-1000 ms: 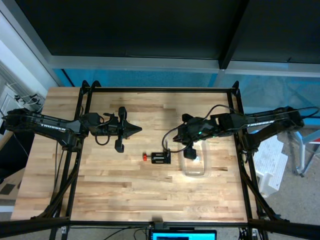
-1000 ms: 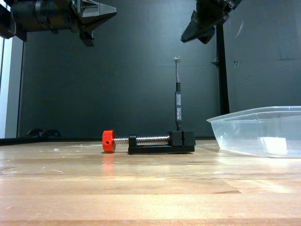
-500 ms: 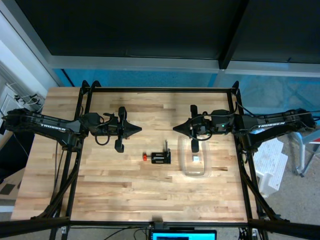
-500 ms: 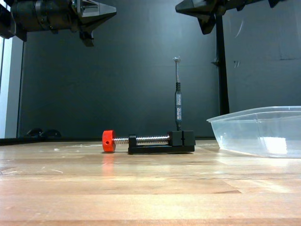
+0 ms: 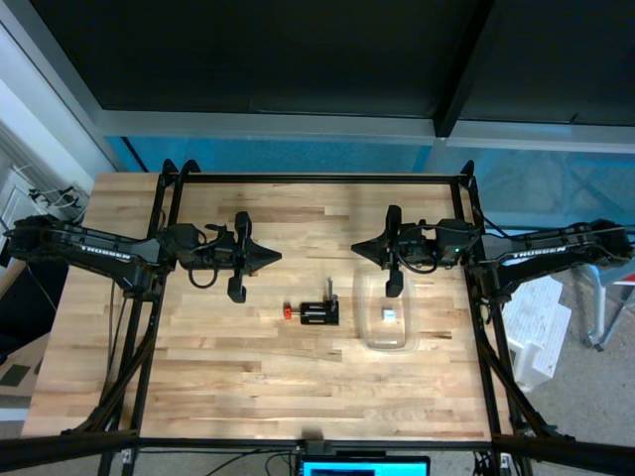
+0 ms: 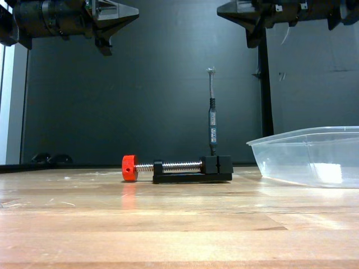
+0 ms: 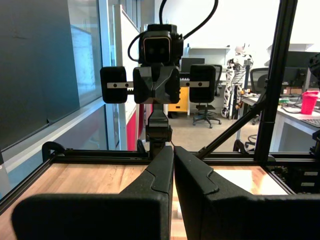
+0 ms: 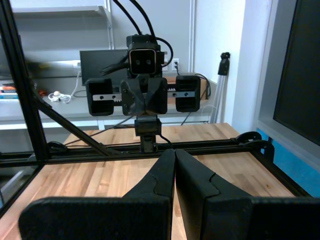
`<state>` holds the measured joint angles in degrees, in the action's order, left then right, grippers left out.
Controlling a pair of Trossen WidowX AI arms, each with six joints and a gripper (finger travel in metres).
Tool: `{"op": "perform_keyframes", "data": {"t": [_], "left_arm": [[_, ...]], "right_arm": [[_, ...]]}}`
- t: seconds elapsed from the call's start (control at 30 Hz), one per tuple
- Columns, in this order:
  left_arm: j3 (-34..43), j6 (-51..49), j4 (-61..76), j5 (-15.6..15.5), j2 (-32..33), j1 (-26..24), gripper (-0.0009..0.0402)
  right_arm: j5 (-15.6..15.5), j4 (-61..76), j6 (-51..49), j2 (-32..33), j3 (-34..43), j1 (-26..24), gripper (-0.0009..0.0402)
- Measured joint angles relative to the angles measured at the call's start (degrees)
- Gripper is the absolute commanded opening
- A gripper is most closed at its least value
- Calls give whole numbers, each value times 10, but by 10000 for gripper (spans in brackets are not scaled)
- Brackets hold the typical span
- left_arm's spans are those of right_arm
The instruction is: Pick the usb-c connector and install on the hub
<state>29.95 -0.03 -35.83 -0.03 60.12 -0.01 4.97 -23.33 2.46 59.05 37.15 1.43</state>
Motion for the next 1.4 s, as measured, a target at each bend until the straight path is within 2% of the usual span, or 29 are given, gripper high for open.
{"op": "perform_keyframes", "data": {"t": [0.07, 0.6, 0.73, 1.4], "left_arm": [[0, 0, 0, 0, 0, 0, 0], [0, 0, 0, 0, 0, 0, 0], [0, 0, 0, 0, 0, 0, 0], [0, 0, 0, 0, 0, 0, 0]], "right_arm": [[-15, -2, 4, -2, -6, -5, 0], [-22, -5, 6, -3, -10, -9, 0], [-35, -5, 5, -3, -10, -9, 0], [-31, -17, 4, -3, -23, -9, 0]]}}
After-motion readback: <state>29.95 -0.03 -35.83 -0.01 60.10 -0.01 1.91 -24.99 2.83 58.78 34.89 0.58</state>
